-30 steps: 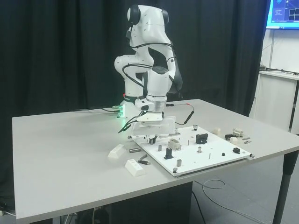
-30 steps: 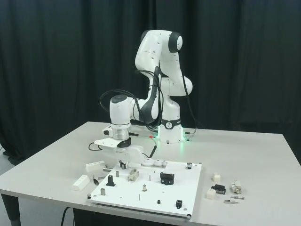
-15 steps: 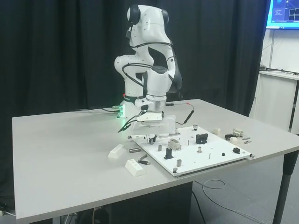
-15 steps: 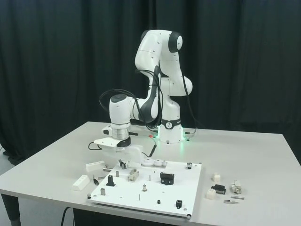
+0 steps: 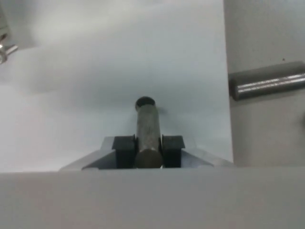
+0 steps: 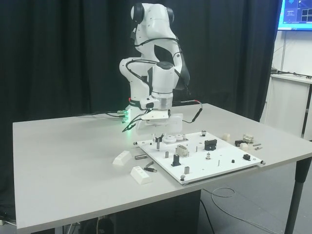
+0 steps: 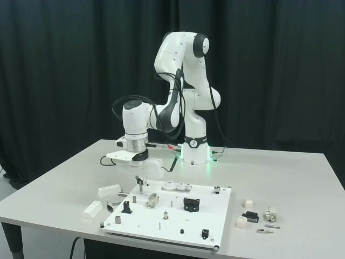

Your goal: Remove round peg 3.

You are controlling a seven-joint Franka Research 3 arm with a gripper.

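The two black fingers [image 5: 125, 151] are closed on the peg [image 5: 147, 131], one pad pressed to each side of its upper end, so the gripper [image 5: 148, 152] holds it upright with its long axis running straight down from the grip. In the wrist view the peg hangs directly over a dark round hole [image 5: 145, 101] in the white board [image 5: 119, 71], and its lower end appears just clear of that hole, though I cannot tell for certain whether the tip is fully out. The peg is a plain grey metal cylinder, smooth, with a flat top face and a dull sheen. From the first room view the gripper [image 6: 158, 138] sits raised above the rear corner of the board [image 6: 219, 168], the peg [image 6: 158, 142] pointing down at it. Judging from this, the next move needs a straight vertical lift along the peg's axis before any sideways travel. Another loose grey pin [image 5: 267, 85] lies flat on the tabletop [image 5: 267, 133] just beside the board's edge.
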